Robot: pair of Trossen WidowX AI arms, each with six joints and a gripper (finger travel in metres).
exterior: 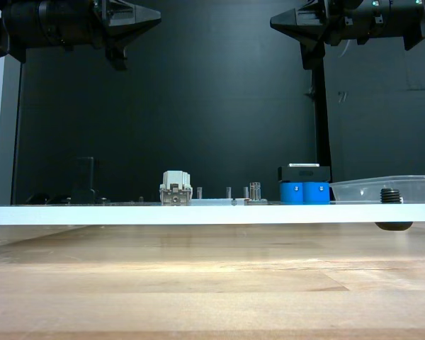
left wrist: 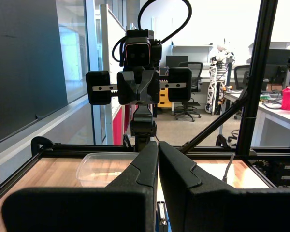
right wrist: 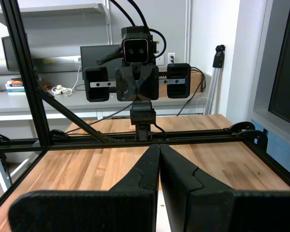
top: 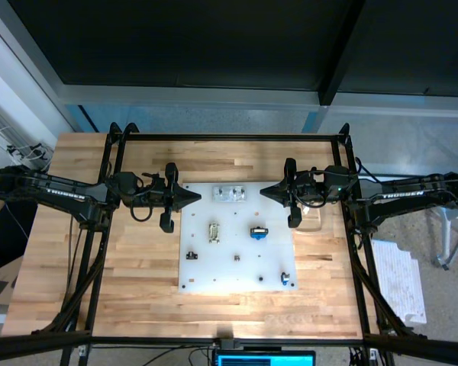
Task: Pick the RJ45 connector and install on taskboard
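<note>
White square taskboard (top: 229,280), dotted with holes and studded with blue, grey-metal and black fittings, lies flat on the wooden table (top: 122,267), well below both grippers. The left gripper (top: 198,197) hangs over its far-left corner and the right gripper (top: 262,192) over its far edge. Both have fingers pressed together and hold nothing. Which piece is the RJ45 connector cannot be told.

**Wooden bench, one board, one tray**

I see the butcher-block bench (top: 130,267) carrying the white taskboard (top: 230,276) near its middle, square to the edges. A small clear tray (top: 313,219) sits on the wood just beside the board's far right corner. The left tool (top: 197,197) and right tool (top: 263,192) hang above the board's far edge, fingers pressed together.
</note>
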